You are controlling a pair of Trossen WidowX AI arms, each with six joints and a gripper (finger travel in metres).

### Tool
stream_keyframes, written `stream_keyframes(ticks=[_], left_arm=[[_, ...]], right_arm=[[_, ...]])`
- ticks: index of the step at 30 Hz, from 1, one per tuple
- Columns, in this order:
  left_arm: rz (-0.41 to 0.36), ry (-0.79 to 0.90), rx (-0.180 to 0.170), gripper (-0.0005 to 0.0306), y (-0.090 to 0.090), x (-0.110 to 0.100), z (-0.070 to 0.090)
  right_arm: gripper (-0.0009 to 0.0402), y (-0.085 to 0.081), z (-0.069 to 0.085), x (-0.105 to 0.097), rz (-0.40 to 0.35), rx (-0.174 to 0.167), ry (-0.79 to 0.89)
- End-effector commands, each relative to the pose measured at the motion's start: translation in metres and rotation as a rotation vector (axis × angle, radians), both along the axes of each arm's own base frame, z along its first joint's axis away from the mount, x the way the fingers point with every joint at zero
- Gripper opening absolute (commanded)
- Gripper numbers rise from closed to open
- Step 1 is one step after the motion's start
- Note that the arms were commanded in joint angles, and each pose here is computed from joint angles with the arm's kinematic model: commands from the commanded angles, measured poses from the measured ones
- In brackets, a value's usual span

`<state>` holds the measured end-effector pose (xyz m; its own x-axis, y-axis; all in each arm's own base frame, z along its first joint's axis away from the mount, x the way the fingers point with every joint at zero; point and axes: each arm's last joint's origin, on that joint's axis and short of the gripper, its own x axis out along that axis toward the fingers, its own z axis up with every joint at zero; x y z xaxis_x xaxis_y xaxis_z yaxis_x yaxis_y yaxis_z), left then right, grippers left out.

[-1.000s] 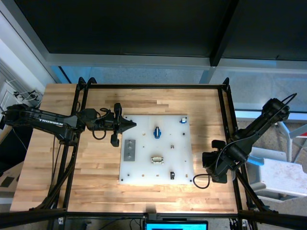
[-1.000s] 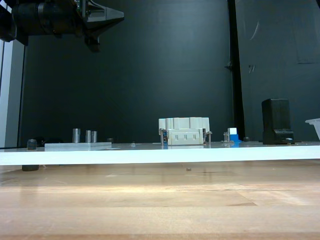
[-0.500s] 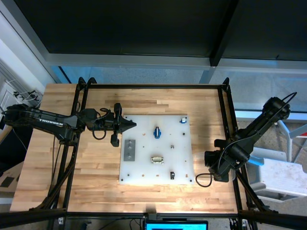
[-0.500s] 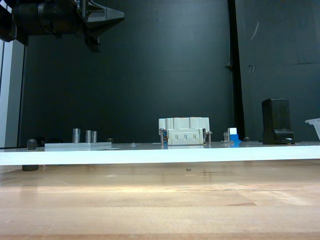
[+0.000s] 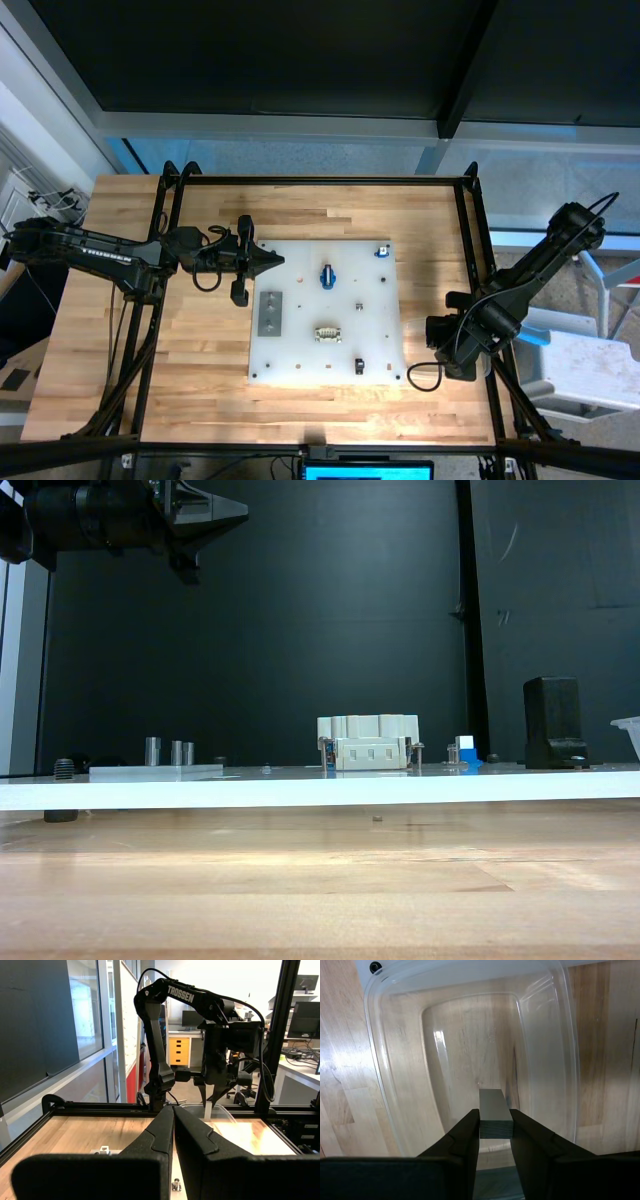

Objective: Pick the 16mm bar from the taskboard and place it in the container

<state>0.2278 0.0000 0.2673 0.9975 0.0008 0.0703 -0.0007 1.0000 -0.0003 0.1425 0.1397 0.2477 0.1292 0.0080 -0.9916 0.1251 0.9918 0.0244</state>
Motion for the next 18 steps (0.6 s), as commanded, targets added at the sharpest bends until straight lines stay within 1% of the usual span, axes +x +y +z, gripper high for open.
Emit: stream_keyframes(ticks=[1, 6, 14, 18], left_arm=[[0.0, 0.0, 0.0, 0.0, 0.0001, 0.0001, 0.0], [0.0, 0.0, 0.0, 0.0, 0.0, 0.0001, 0.0], [0.0, 0.0, 0.0, 0.0, 0.0, 0.0001, 0.0], [0.0, 0.0, 0.0, 0.0, 0.0, 0.0001, 0.0]], right_arm=[[0.0112, 0.0003, 0.0, 0.0003, -0.001, 0.002, -0.002], [0.0145, 0.0004, 0.0, 0.0004, 0.002, 0.002, -0.002], [0.0209, 0.0005, 0.0, 0.0005, 0.002, 0.004, -0.004], [0.023, 0.0005, 0.0, 0.0005, 0.002, 0.004, -0.004]])
